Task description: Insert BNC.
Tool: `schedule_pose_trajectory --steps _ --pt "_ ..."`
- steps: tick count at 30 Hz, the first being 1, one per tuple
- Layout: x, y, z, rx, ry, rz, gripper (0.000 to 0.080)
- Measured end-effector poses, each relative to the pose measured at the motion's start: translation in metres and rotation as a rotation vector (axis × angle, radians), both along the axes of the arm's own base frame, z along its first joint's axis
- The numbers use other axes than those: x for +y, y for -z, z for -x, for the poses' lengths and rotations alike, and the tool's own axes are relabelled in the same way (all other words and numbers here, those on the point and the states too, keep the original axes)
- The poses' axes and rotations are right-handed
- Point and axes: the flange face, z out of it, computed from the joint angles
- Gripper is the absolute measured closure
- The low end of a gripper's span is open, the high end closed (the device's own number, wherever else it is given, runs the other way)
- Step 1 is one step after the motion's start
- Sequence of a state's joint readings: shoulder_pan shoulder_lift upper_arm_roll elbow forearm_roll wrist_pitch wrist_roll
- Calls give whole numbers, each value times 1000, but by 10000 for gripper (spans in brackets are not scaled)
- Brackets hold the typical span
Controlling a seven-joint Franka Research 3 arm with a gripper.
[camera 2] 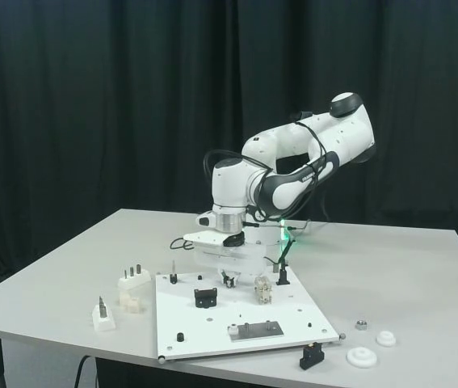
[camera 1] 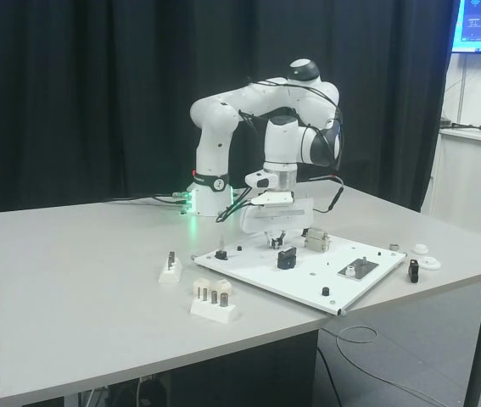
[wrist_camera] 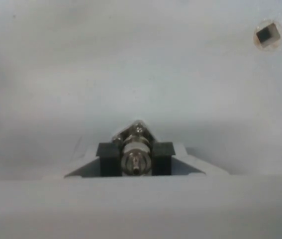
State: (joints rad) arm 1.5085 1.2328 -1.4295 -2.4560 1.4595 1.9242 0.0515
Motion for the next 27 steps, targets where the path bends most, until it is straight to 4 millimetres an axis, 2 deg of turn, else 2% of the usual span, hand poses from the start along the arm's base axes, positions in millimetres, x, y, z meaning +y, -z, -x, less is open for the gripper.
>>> schedule_pose_trajectory --steps 27 --pt "2 -4 -2 14 41 -10 677"
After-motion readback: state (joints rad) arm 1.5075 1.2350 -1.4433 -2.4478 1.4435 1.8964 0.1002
